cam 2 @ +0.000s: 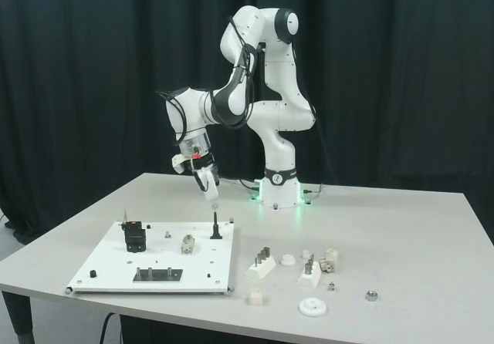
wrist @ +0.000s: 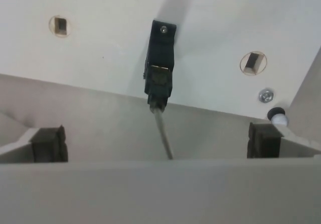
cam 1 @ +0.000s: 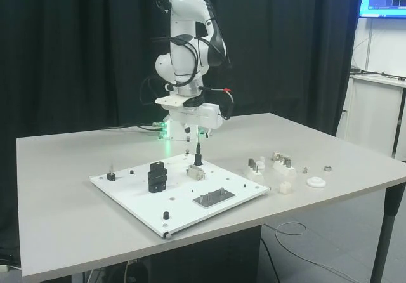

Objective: Pick square peg 3.

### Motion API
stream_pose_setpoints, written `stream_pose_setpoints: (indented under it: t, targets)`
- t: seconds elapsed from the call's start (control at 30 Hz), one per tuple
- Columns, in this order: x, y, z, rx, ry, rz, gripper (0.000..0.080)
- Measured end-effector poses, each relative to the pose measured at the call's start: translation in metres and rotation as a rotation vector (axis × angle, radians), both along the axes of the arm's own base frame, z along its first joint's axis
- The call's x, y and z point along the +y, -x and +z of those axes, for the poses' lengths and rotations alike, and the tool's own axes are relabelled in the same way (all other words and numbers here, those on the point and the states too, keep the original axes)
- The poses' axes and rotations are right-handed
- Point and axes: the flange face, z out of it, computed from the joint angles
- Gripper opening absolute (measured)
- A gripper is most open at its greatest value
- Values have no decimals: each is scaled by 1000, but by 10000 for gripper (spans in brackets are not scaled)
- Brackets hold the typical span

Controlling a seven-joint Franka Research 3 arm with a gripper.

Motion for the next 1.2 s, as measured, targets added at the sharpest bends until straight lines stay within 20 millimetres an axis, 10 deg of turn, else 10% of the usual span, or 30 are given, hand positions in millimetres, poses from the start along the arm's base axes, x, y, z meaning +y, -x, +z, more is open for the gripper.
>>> stream_pose_setpoints:
  t: [1.2]
  targets:
    - [10,-8,7,-34,39,129,800]
